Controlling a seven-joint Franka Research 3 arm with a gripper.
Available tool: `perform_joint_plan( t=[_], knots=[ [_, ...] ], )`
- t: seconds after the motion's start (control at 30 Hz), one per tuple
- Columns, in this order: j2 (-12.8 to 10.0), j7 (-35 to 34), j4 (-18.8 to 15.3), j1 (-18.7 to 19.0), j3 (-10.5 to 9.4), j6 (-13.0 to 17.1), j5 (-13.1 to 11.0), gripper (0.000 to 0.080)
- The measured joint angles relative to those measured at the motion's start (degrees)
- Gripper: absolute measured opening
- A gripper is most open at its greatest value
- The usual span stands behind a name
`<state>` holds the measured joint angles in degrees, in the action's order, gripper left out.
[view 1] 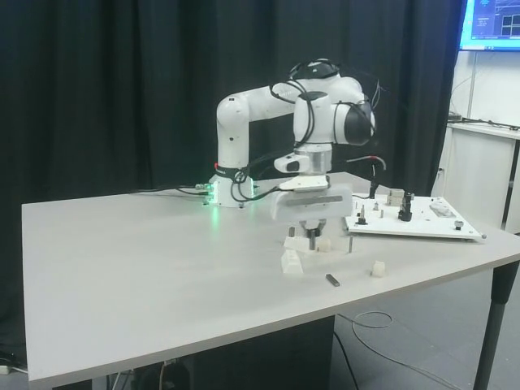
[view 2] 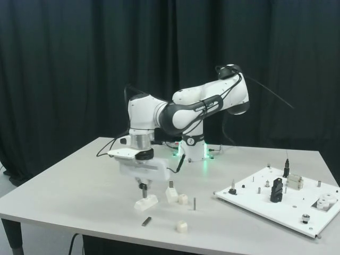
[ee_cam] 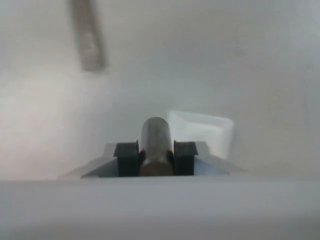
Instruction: Insert round peg 4.
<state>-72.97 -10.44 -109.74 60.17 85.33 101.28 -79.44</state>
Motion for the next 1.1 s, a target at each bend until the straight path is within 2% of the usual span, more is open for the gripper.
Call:
perform_joint_plan(
  t=[0.57, 1.1],
  knots=[
    [0.61, -0.90, 5.55, 5.01, 0.89, -3.82, -0.16, 0.0145],
    [0.69, -4.60, 10.63, 12.04, 0.85, -4.05, 0.21, 0.0145]
  ],
)
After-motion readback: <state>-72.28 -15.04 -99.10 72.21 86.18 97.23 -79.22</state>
